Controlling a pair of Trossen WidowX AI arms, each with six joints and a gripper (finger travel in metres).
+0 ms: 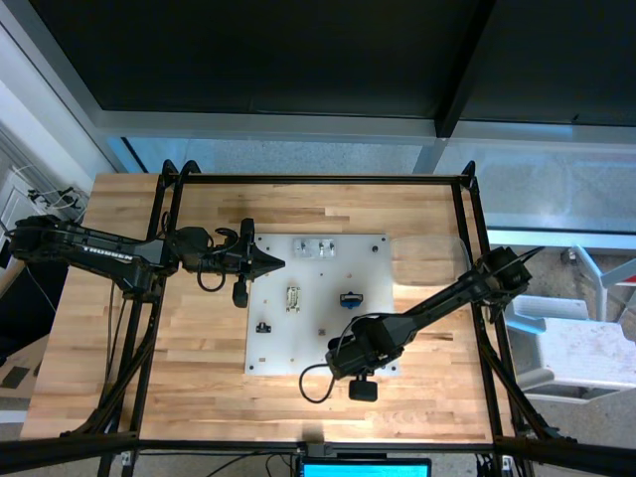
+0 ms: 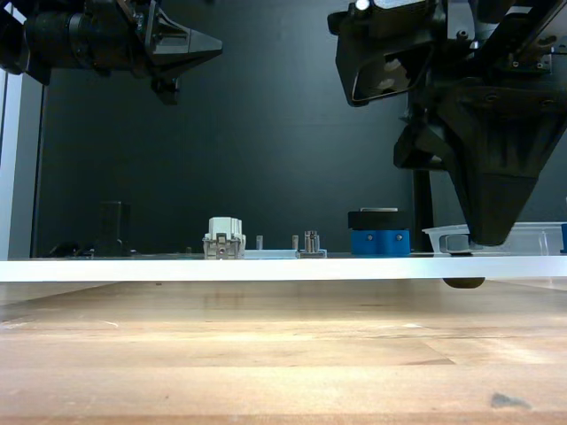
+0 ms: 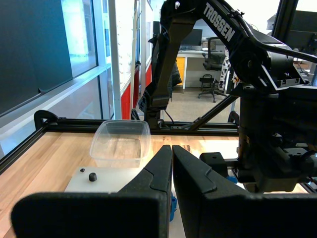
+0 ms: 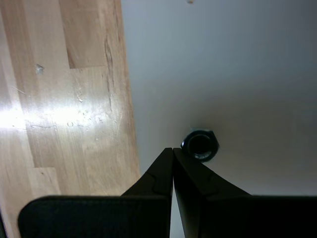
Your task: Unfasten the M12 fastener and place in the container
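In the right wrist view the small dark hex M12 fastener (image 4: 200, 145) sits on the white board (image 4: 237, 74), just beside the tips of my right gripper (image 4: 173, 149). That gripper is shut with nothing between its fingers. I cannot tell whether the nut is on its stud. Seen from above, the right gripper (image 1: 343, 360) points down at the board's near right edge and hides the nut. The clear container (image 3: 121, 143) stands empty past the board's right side, and shows behind the right fingers (image 2: 485, 226) in the low view. My left gripper (image 1: 268, 263) is shut and hovers high over the board's far left corner.
On the board stand a blue-topped part (image 1: 350, 298), a white connector (image 1: 293, 298), a silver pair of fittings (image 1: 314, 246) and a black post (image 3: 92, 176) at the far right corner. Black frame rails (image 1: 318, 180) border the wooden table.
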